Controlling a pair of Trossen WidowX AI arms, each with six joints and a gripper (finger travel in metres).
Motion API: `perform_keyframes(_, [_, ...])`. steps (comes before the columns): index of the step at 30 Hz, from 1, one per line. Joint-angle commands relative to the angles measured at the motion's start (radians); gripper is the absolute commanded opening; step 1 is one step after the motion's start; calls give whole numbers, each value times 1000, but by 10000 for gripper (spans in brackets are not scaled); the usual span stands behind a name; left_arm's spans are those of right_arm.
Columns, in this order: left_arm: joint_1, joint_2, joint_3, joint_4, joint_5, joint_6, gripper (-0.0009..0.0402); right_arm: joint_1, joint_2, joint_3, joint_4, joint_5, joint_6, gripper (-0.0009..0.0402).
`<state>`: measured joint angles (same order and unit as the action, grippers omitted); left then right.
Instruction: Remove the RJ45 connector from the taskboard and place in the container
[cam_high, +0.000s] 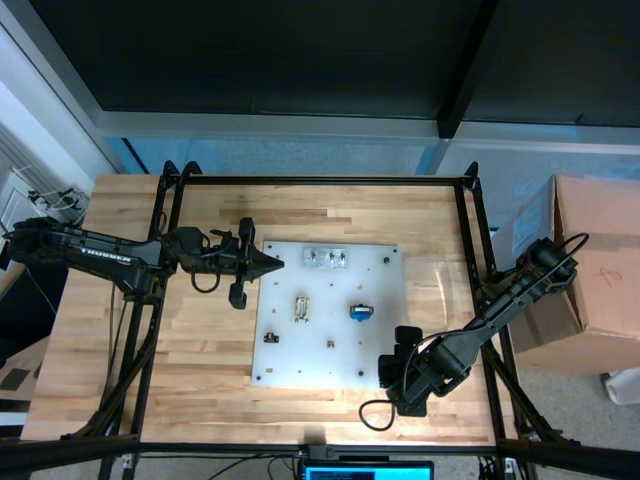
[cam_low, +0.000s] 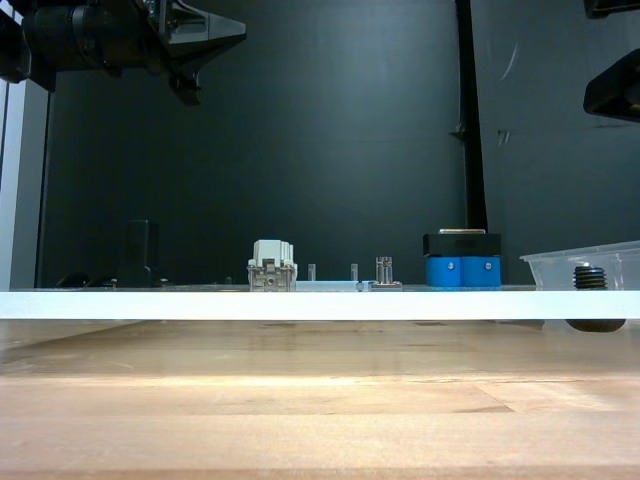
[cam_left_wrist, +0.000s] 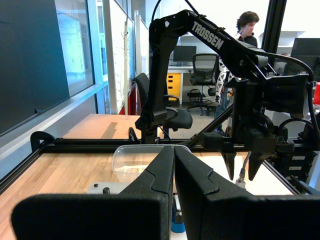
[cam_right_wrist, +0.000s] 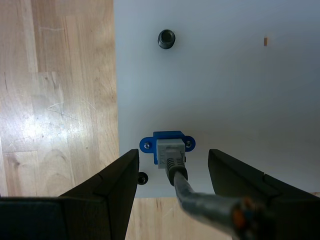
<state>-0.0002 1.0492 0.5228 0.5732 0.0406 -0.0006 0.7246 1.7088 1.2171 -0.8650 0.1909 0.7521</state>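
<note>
Grey plastic in a blue seat: that is the RJ45 connector (cam_right_wrist: 170, 149). We find it plugged into its blue mount (cam_right_wrist: 167, 135) near a corner of the white taskboard (cam_right_wrist: 225, 75), with its cable (cam_right_wrist: 200, 207) rising toward the right wrist camera. The right tool (cam_right_wrist: 173, 152) hangs directly above it with its jaws spread wide. One finger stands on either side of the plug, touching neither plug nor cable, so the tool has hold of nothing.

We read that straddle as the line-up for a pinch, centred so that closing would meet the plug evenly from both sides. In the high view the tool sits at the lower right of the board and hides the connector from above. From the left wrist camera we see its fingers (cam_left_wrist: 230, 167) pointing down at the board, with the thin cable standing between them.

At centre left of the high view, the left tool (cam_high: 272, 263) is raised high over the board's left edge, above the bench (cam_high: 200, 350). Its tip aims across the board, jaws pressed together and empty — well apart from the work.

The clear container (cam_left_wrist: 125, 160) sits beside the board on the right arm's side, at the right edge of the low view. A carry from plug to box looks short to us.
</note>
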Motion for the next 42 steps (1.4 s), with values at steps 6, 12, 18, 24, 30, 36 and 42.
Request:
perform_keyframes(6, [0, 0, 0, 0, 0, 0, 0, 0, -1, -1, 2, 0, -2, 135])
perform_keyframes(12, [0, 0, 0, 0, 0, 0, 0, 0, -2, -1, 2, 0, -2, 74])
perform_keyframes(18, [0, 0, 0, 0, 0, 0, 0, 0, -3, -1, 0, 0, -2, 18])
perform_keyframes(24, [0, 0, 0, 0, 0, 0, 0, 0, -3, -1, -2, 0, -7, 4])
perform_keyframes(30, [0, 0, 0, 0, 0, 0, 0, 0, -22, -1, -11, 0, -9, 1])
perform_keyframes(36, [0, 0, 0, 0, 0, 0, 0, -3, -42, 15, -40, 0, -26, 0])
perform_keyframes(42, [0, 0, 0, 0, 0, 0, 0, -18, -105, 17, -63, 4, -29, 0])
